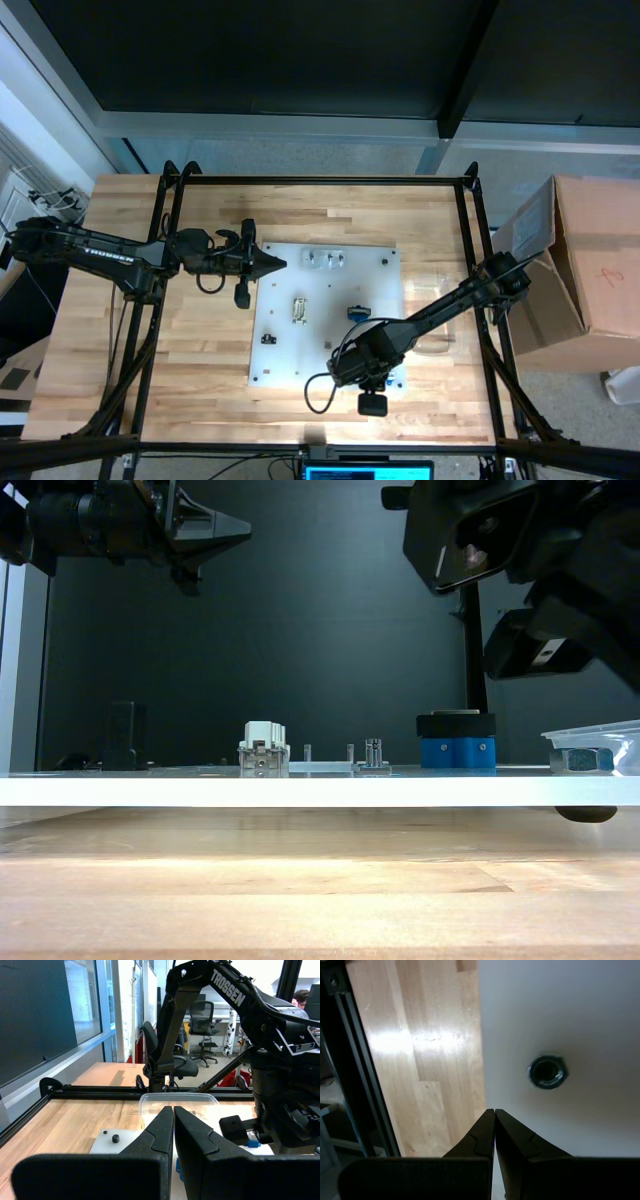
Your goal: Pick the M12 nut and place it on its threads and fasten
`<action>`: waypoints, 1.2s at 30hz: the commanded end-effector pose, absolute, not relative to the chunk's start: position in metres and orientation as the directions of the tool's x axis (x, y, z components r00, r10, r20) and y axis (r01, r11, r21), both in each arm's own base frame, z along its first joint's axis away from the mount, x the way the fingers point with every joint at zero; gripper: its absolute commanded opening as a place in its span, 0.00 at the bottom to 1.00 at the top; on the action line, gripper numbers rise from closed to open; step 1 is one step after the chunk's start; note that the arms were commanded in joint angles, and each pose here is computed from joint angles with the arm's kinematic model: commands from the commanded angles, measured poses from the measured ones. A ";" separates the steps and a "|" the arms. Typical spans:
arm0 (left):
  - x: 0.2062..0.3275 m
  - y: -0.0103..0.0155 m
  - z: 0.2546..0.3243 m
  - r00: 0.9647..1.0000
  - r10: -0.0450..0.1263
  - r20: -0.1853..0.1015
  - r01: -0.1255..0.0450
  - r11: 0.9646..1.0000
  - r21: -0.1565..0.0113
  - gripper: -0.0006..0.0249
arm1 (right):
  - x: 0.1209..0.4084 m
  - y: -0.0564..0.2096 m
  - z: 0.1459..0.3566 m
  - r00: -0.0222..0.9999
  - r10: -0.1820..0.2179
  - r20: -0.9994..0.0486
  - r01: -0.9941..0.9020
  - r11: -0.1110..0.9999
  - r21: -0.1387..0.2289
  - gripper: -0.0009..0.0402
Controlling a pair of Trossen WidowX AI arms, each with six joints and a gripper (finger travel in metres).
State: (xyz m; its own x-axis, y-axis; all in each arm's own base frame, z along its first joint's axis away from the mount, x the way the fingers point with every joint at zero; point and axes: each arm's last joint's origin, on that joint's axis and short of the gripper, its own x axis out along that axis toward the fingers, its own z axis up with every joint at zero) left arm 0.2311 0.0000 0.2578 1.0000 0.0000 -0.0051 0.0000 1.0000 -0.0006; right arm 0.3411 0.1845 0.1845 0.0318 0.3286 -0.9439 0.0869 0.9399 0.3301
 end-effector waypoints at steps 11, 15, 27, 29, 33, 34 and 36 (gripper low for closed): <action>0.231 0.0000 0.2577 1.000 0.000 -0.006 0.000 1.000 -0.001 0.02 | 0.336 0.169 0.229 0.272 0.171 -0.947 -0.021 0.985 0.172 0.02; 0.231 0.0000 0.2577 1.000 0.000 -0.006 0.000 1.000 -0.001 0.02 | 0.333 0.151 0.251 0.397 0.140 -0.907 -0.044 0.990 0.134 0.02; 0.231 0.0000 0.2578 1.000 0.000 -0.005 0.000 1.000 -0.001 0.02 | 0.296 0.065 0.297 0.796 0.112 -0.595 -0.052 0.992 0.117 0.02; 0.231 0.0000 0.2577 1.000 0.000 -0.006 0.000 1.000 -0.001 0.02 | 0.285 0.052 0.303 0.853 0.097 -0.513 -0.051 0.993 0.103 0.02; 0.231 0.0000 0.2578 1.000 0.000 -0.005 0.000 1.000 -0.001 0.02 | 0.263 0.028 0.312 0.945 0.079 -0.318 -0.055 0.995 0.083 0.02; 0.231 0.0000 0.2577 1.000 0.000 -0.006 0.000 1.000 -0.001 0.02 | 0.257 0.024 0.313 0.962 0.066 -0.266 -0.046 0.996 0.079 0.02; 0.231 0.0000 0.2577 1.000 0.000 -0.006 0.000 1.000 -0.001 0.02 | 0.245 0.017 0.312 0.985 0.045 -0.168 -0.032 0.996 0.080 0.02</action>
State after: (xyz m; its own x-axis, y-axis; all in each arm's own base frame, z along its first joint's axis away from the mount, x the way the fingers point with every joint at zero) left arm 0.2311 0.0000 0.2578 1.0000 0.0004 -0.0051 -0.0004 1.0000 -0.0006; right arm 0.2518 0.0207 0.3129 0.9726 0.0561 -0.2255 -0.0393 0.9961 0.0785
